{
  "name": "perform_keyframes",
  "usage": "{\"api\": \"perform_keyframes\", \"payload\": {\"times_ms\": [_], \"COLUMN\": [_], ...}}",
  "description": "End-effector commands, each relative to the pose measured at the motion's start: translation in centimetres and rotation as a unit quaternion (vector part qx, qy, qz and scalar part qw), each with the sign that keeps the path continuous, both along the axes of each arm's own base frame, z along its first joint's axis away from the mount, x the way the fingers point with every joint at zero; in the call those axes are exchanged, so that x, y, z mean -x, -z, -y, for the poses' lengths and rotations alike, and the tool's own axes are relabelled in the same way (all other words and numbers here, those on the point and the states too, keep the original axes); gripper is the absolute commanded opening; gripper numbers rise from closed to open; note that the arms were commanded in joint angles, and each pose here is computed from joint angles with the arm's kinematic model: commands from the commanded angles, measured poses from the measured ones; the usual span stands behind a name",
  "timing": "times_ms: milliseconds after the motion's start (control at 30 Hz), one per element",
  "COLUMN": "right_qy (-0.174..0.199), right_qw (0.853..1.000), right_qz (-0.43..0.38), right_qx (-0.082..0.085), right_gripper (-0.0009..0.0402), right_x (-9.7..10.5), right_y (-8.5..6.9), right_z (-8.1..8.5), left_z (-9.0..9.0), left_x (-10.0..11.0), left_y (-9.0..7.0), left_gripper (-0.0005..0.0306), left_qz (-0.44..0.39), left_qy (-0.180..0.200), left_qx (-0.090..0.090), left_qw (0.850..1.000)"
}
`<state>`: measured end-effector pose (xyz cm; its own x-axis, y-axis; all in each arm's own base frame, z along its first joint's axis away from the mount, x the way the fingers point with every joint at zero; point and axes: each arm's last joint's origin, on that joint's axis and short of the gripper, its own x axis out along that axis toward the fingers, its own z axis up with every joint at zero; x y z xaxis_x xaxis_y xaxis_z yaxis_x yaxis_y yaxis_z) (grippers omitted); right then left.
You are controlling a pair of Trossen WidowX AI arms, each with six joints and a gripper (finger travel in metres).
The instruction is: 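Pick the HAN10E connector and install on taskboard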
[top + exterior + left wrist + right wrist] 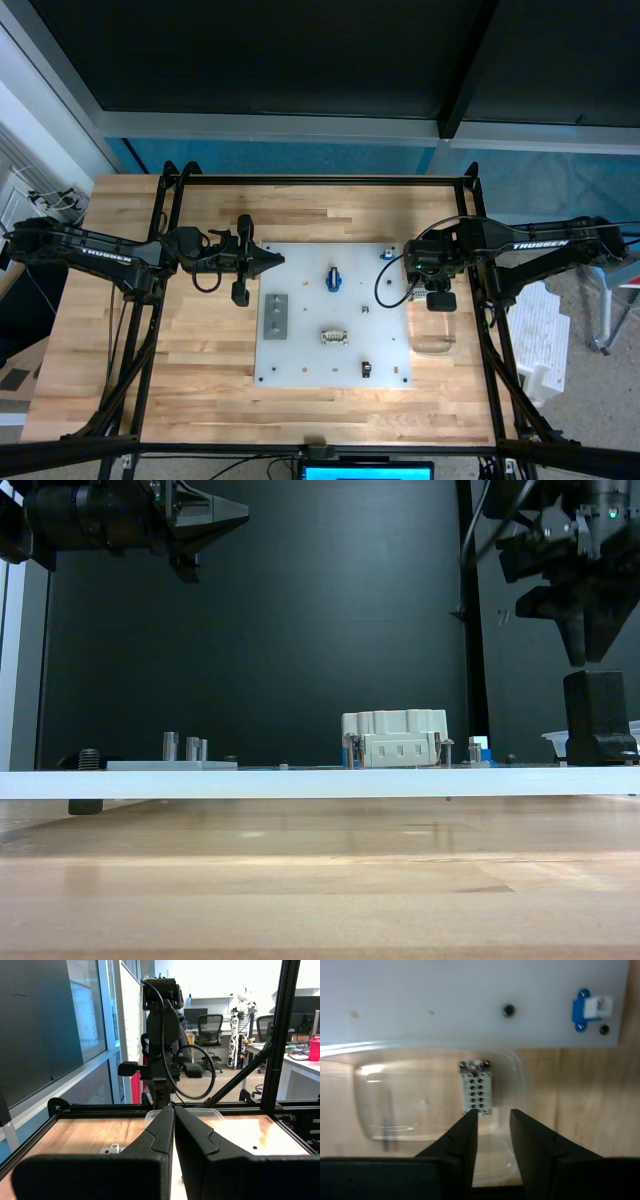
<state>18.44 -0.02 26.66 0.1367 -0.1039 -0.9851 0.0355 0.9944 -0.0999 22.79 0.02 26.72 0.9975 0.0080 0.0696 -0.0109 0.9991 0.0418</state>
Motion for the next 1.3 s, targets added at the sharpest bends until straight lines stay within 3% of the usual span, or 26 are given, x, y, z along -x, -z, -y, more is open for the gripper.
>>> {"api": "perform_keyframes", "payload": {"times_ms": [33, 133, 267, 833, 1300], "right_qy": [0.03, 0.055, 0.065, 0.061, 0.069], "right_qw": [1.0, 0.998, 0.998, 0.998, 0.997], "right_qz": [0.001, 0.008, 0.006, -0.001, 0.001], "right_qx": [-0.001, -0.005, -0.028, -0.035, -0.033], "right_gripper": [0.0142, 0.0172, 0.0197, 0.0209, 0.0209], "right_x": [0.0, -0.1, 0.0, 0.2, 0.0], "right_y": [0.6, 0.7, 0.8, 4.7, 6.3], "right_z": [0.0, 0.0, -0.3, -0.8, -0.8], "left_z": [0.0, 0.0, 0.0, 0.0, 0.0], "left_x": [0.0, 0.0, 0.0, 0.0, 0.0], "left_y": [0.0, 0.0, 0.0, 0.0, 0.0], "left_gripper": [0.0001, 0.0001, 0.0001, 0.0001, 0.0001], "left_qz": [0.0, 0.0, 0.0, 0.0, 0.0], "left_qy": [0.0, 0.0, 0.0, 0.0, 0.0], "left_qx": [0.0, 0.0, 0.0, 0.0, 0.0], "left_qw": [1.0, 1.0, 1.0, 1.0, 1.0]}}
